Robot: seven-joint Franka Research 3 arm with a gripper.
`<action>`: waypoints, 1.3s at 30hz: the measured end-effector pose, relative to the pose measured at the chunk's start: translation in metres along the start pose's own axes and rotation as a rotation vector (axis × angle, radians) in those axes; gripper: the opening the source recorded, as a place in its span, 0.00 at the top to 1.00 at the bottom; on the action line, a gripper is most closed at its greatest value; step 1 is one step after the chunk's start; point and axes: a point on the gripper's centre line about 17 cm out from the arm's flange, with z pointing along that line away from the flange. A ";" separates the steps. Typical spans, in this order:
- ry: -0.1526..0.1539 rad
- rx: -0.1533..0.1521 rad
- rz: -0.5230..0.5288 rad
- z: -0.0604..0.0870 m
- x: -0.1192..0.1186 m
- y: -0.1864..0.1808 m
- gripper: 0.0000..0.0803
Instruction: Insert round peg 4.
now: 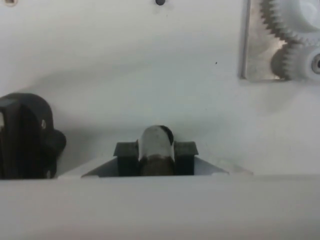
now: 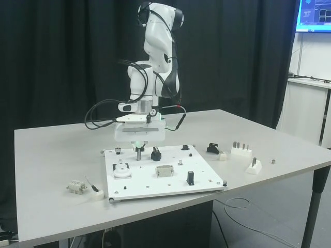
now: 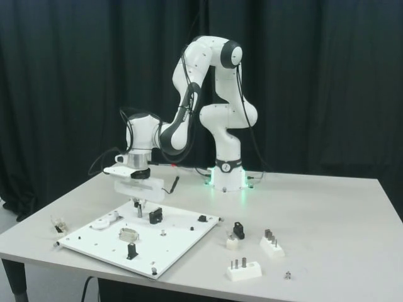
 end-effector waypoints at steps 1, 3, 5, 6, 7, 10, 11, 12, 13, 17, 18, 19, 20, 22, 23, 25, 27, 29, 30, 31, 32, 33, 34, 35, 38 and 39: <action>0.000 0.000 0.000 0.000 0.000 0.000 0.82; -0.001 0.000 -0.001 0.000 -0.001 0.000 0.82; -0.002 0.001 -0.001 0.000 -0.001 0.000 0.82; -0.002 0.001 -0.002 0.000 -0.001 0.000 0.82; -0.002 0.001 -0.001 0.000 -0.001 0.000 0.82; -0.003 0.002 -0.001 0.000 -0.002 0.000 0.82; -0.003 0.003 0.000 0.000 -0.002 0.000 0.82; -0.004 0.003 0.000 0.000 -0.003 0.001 0.82; -0.004 0.004 0.001 0.000 -0.003 0.001 0.82; -0.004 0.004 0.001 0.000 -0.004 0.001 0.82; -0.004 0.004 0.001 0.000 -0.004 0.001 0.82; -0.004 0.004 0.001 0.000 -0.004 0.001 0.82; -0.004 0.004 0.001 0.000 -0.004 0.001 0.82; -0.004 0.004 0.001 0.000 -0.004 0.001 0.82; -0.004 0.004 0.001 0.000 -0.004 0.001 0.82; -0.004 0.004 0.001 0.000 -0.004 0.001 0.82; -0.003 0.004 0.002 0.000 -0.004 0.001 0.82; -0.002 0.005 0.004 0.000 -0.003 0.002 0.82; -0.001 0.005 0.005 0.000 -0.003 0.002 0.82; 0.000 0.005 0.006 0.000 -0.003 0.002 0.82; 0.001 0.004 0.007 0.000 -0.003 0.002 0.82; 0.003 0.004 0.009 0.000 -0.002 0.002 0.82; 0.004 0.003 0.010 0.000 -0.002 0.002 0.82; 0.006 0.002 0.011 0.000 -0.001 0.003 0.82; 0.011 0.000 0.014 0.001 0.000 0.003 0.82; 0.011 0.000 0.015 0.002 0.000 0.003 0.82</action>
